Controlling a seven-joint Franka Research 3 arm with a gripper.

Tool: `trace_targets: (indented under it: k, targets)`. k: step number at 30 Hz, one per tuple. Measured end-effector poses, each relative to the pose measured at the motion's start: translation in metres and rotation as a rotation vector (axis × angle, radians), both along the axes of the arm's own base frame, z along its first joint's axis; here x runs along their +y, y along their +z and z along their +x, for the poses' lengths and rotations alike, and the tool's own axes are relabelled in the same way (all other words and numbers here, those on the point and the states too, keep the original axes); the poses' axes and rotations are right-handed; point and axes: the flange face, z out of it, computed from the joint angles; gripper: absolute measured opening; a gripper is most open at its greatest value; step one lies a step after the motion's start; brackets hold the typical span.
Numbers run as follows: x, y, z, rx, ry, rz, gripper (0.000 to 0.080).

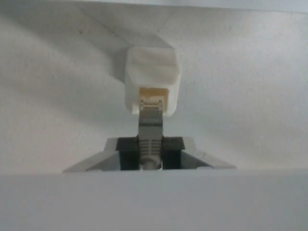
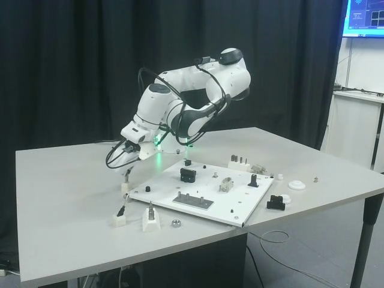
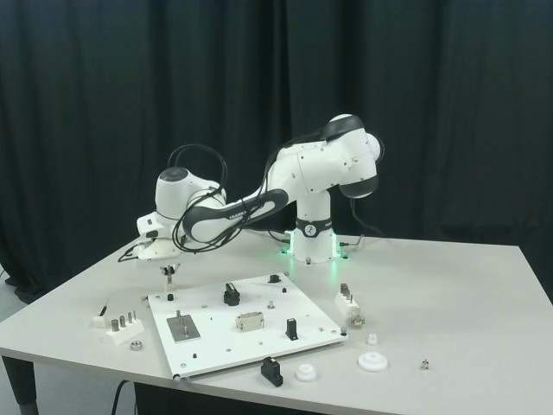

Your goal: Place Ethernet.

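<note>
Gripper (image 1: 150,156) clamped on Ethernet plug (image 1: 150,122), black pads on both sides of its boot. Plug tip just inside mouth of white socket block (image 1: 153,79) on grey table (image 1: 250,106), beside white board (image 2: 198,192); depth of seating unclear.

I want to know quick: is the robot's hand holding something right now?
Hand: closed on the Ethernet plug, whose tip sits at the white socket block.
</note>
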Motion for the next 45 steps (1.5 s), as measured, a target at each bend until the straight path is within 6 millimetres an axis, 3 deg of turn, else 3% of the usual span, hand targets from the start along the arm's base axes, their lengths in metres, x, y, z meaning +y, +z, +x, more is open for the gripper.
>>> trace_targets:
  k: [24, 25, 30, 31, 35, 36, 45]
  targets:
    - [0.002, -0.004, 0.001, -0.001, 0.002, 0.007, 0.0094]
    - [0.001, -0.004, 0.001, 0.000, 0.002, 0.006, 0.0333]
    - [0.000, -0.003, 0.001, 0.003, 0.006, -0.004, 0.0333]
    - [0.000, -0.002, 0.001, 0.004, 0.007, -0.007, 0.0676]
    - [-0.001, 0.001, 0.002, 0.004, 0.012, -0.019, 0.0676]
    - [-0.001, 0.001, 0.002, 0.004, 0.013, -0.021, 0.0769]
    - [-0.003, 0.008, 0.005, 0.005, 0.023, -0.038, 0.0793]
